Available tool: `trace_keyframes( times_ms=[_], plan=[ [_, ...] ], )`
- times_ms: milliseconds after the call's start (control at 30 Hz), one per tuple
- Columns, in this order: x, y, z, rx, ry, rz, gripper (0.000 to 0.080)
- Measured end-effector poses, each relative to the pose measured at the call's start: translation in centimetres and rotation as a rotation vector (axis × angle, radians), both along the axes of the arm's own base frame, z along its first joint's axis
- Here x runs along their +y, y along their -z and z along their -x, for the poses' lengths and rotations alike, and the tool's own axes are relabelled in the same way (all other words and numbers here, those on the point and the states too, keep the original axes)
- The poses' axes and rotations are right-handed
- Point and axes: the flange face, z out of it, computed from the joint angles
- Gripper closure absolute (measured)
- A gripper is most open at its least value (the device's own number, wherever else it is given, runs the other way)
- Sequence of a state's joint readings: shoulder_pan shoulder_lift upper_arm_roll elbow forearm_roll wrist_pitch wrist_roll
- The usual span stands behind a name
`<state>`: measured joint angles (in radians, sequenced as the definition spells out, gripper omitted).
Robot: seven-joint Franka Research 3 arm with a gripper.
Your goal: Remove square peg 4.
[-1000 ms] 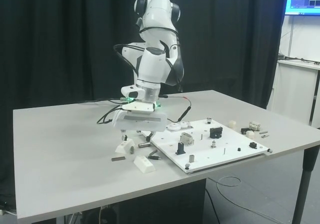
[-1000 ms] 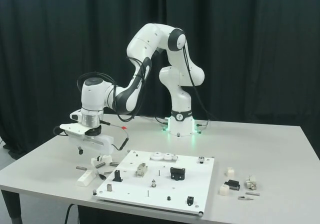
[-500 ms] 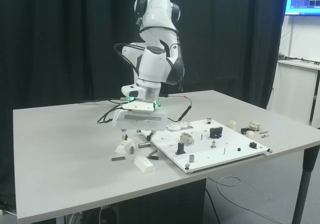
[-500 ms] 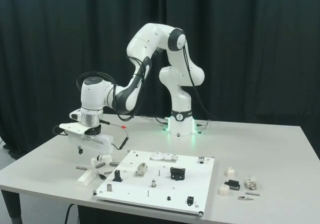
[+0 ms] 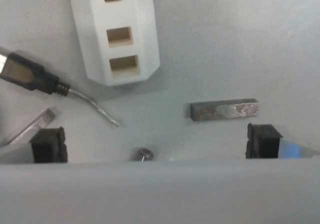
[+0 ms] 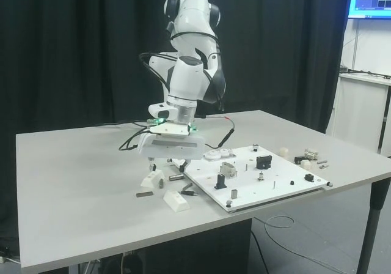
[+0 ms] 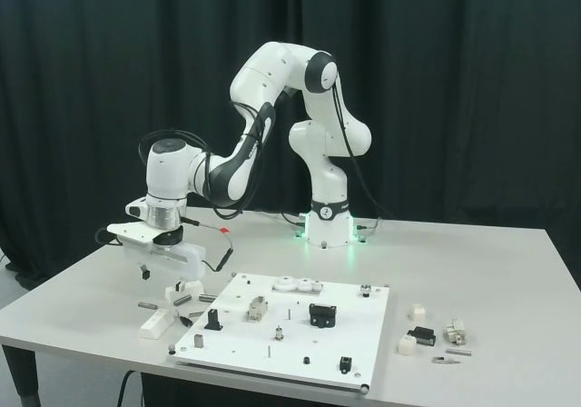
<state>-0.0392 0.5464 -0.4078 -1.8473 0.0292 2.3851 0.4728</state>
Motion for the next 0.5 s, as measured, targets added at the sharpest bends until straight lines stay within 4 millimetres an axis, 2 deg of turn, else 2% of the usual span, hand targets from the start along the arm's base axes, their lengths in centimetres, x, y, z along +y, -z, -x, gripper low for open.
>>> trace_keyframes(
  times_ms=[500],
  plan=[
    [-0.01, -0.41, -0.27, 0.003, 0.0, -0.002, 0.0003]
  ],
)
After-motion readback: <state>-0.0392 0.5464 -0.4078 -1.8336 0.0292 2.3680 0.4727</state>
